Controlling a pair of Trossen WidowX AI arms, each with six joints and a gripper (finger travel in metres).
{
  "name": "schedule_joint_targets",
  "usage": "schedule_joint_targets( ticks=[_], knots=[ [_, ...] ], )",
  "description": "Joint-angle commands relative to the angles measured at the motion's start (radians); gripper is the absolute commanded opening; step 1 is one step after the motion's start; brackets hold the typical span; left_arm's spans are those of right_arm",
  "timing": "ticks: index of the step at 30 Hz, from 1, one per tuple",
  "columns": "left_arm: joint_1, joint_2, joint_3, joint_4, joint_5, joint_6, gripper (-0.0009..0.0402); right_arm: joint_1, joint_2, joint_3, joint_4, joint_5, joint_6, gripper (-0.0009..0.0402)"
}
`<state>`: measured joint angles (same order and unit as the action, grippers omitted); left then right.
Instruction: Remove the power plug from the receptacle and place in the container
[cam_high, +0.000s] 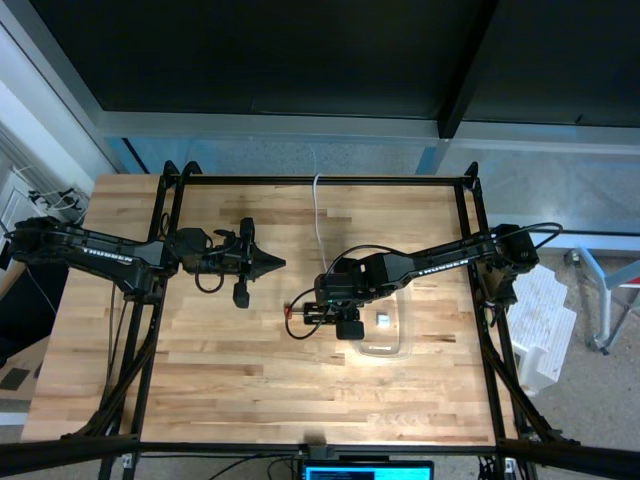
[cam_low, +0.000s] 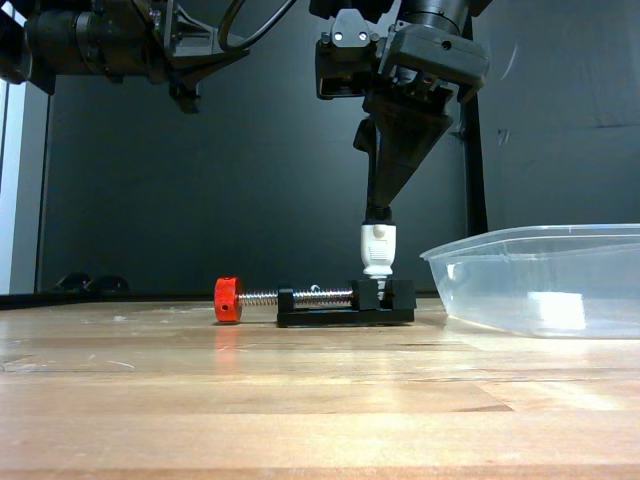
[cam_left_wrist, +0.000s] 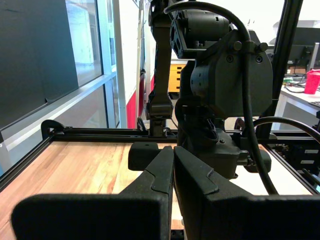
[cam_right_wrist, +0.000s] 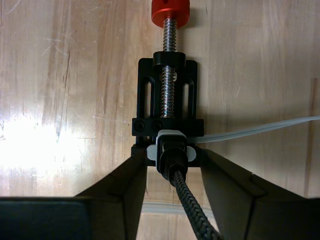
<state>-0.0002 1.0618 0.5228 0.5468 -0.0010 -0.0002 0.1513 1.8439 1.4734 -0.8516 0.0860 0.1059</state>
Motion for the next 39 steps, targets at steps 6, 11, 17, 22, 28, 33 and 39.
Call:
schedule_joint_targets(
  ticks=[6,11,17,22,28,33,39],
  knots=[
    [0.000,0.000,0.000,0.000,0.000,0.000,0.0000,0.000,0.000,0.000,0.004,0.000,0.017,0.0057],
    [0.000,0.000,0.000,0.000,0.000,0.000,0.0000,0.000,0.000,0.000,0.005,0.000,0.017,0.0010],
    [0.000,0.000,0.000,0.000,0.000,0.000,0.0000,0.000,0.000,0.000,0.005,0.000,0.017,0.0004],
    [0.000,0.000,0.000,0.000,0.000,0.000,0.0000,0.000,-0.003,0.003,0.004,0.000,0.017,0.0001],
    [0.000,0.000,0.000,0.000,0.000,0.000,0.0000,0.000,-0.006,0.014,-0.001,0.000,0.017,0.0000],
    [0.000,0.000,0.000,0.000,0.000,0.000,0.0000,-0.001,-0.016,0.023,-0.011,0.000,0.017,0.0000],
    [0.000,0.000,0.000,0.000,0.000,0.000,0.0000,-0.001,-0.036,0.023,-0.020,0.000,0.017,0.0000]
  ],
)
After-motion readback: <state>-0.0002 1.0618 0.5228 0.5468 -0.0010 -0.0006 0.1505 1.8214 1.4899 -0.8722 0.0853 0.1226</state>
